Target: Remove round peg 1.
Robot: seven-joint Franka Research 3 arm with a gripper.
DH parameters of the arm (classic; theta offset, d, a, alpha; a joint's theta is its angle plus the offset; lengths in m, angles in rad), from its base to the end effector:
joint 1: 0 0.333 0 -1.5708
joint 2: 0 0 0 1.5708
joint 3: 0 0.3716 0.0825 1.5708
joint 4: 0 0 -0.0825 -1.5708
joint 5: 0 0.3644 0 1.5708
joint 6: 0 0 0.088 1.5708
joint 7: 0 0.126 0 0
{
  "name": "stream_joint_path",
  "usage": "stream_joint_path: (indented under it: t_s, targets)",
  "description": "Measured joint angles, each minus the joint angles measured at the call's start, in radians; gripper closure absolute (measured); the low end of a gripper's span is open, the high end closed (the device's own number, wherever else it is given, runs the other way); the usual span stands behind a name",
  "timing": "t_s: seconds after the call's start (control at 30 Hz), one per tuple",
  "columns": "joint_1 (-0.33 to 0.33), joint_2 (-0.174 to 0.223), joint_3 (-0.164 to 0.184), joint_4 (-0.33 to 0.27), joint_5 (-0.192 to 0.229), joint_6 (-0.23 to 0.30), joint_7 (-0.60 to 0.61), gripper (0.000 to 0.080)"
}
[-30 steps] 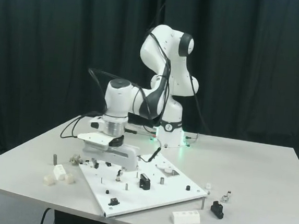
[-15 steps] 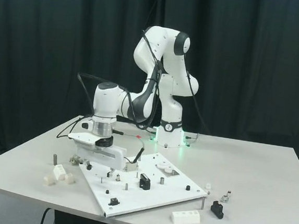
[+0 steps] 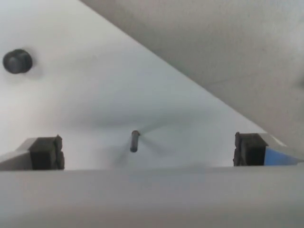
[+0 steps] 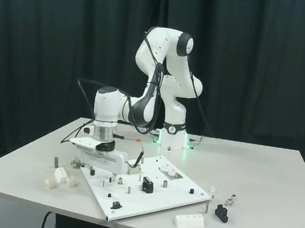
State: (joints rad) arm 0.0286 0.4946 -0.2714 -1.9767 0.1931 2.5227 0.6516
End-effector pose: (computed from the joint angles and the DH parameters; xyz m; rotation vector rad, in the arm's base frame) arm 0.6197 -0.1404 0.2755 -2.7399 1.5184 -0.1199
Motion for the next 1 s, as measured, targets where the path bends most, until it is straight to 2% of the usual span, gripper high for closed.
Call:
stream_joint_path:
  t_s: [1.0]
  targets:
    - [0.007, 0.016, 0.007, -0.010, 0.000, -0.001, -0.031, 0.0003]
